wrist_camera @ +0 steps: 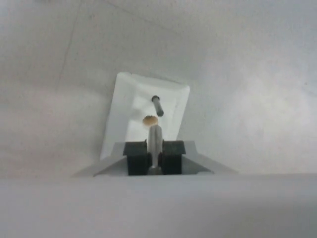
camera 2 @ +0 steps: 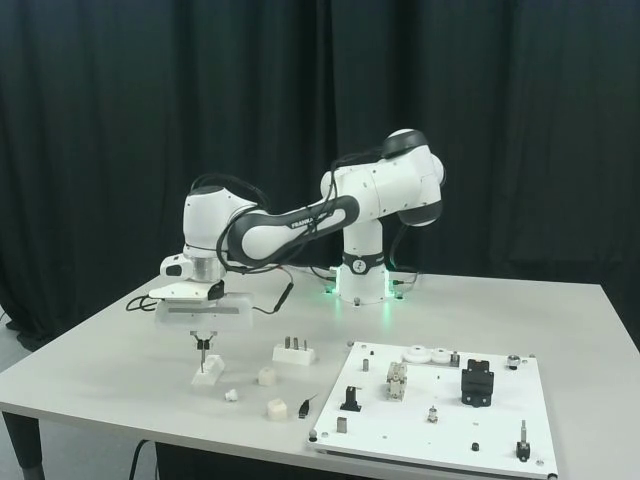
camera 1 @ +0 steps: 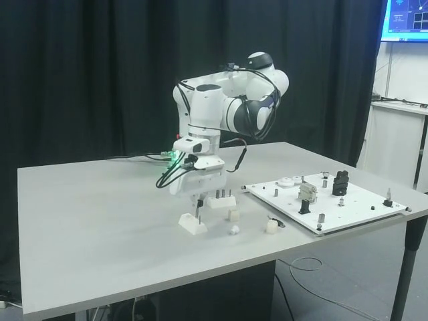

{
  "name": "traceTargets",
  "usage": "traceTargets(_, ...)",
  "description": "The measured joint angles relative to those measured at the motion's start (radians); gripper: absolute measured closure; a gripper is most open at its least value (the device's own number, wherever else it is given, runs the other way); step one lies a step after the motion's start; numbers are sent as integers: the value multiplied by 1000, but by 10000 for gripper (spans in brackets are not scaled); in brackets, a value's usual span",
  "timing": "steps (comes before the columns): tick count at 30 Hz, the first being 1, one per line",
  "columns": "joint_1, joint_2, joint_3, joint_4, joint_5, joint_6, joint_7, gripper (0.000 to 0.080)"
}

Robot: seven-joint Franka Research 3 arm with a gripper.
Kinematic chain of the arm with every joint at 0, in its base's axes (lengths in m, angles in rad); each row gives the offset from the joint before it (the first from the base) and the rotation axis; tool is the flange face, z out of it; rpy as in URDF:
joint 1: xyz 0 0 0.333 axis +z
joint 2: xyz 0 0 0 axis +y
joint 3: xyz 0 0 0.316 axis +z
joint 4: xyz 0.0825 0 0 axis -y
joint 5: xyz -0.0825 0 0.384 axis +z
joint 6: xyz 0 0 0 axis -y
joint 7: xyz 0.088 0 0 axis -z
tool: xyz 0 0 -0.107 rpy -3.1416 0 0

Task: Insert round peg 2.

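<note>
One white arm reaches out from its base over the grey desk (camera 2: pixel 120 360) and hangs its claw (camera 2: pixel 204 341) above a small white holder block (camera 2: pixel 208 376) near the desk's front-left part in the second room view. In the wrist view the two black fingertips (wrist_camera: pixel 137 154) are closed on a slim grey round peg (wrist_camera: pixel 155 144), which stands upright between them with its lower end pointing at the block (wrist_camera: pixel 124 114). A second short peg (wrist_camera: pixel 157 105) sits in that block, just beside a small round hole (wrist_camera: pixel 150 120). In the first room view the held peg (camera 1: pixel 198 215) hovers just over the block (camera 1: pixel 192 225); whether its tip touches cannot be told.

Moving right in the second room view, a tiny white piece (camera 2: pixel 231 394) lies on the desk, then two small white blocks (camera 2: pixel 267 376), and another white holder with upright pegs (camera 2: pixel 294 351) behind them. A small black item (camera 2: pixel 303 408) lies just beside the front block. Farther right rests a white assembly board (camera 2: pixel 420 425) carrying white gears (camera 2: pixel 426 353), a black bracket (camera 2: pixel 477 383) and several small posts.
</note>
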Motion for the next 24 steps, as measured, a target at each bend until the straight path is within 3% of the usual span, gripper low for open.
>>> traceTargets(24, 9, 0, -16, 3, -9, -10, 26, 742)
